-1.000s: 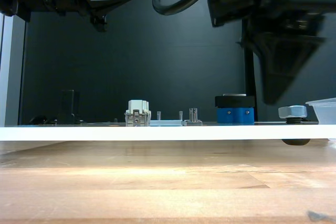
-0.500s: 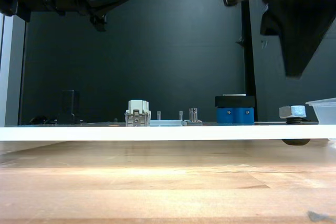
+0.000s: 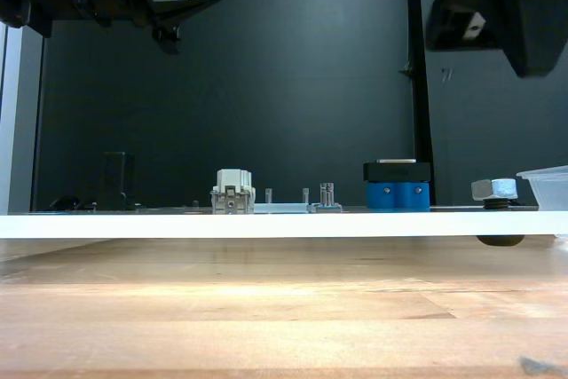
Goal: Unfasten the M12 fastener and place in the container
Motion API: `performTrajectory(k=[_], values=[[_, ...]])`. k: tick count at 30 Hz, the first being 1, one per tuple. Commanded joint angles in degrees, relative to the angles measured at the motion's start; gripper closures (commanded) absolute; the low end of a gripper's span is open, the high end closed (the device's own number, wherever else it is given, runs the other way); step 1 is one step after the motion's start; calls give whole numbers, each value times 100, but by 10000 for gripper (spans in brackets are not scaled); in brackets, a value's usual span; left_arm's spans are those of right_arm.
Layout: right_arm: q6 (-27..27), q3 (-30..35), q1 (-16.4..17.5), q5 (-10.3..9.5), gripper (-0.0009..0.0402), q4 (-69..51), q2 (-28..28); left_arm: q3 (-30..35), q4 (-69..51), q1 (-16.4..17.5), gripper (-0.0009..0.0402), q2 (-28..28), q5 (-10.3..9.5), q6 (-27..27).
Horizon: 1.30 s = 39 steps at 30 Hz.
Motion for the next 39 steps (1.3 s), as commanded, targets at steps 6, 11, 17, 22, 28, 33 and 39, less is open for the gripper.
performTrajectory(k=[6,11,17,22,28,33,39], values=[[-501,-240,7,-11,393,284,348,0,2,2,393,2,2,0],[-511,-490,-9,4,393,527,348,0,4,0,393,2,2,0],[-538,-562,-46,138,393,610,348,0,4,2,393,2,2,0],[-577,-566,-87,249,393,616,348,0,4,0,393,2,2,0],[-577,-566,-107,317,393,614,348,0,2,0,393,2,2,0],[-166,-566,-111,1270,393,201,310,0,2,0,393,2,2,0],[319,-564,-111,1755,393,-101,208,0,2,0,393,2,2,0]])
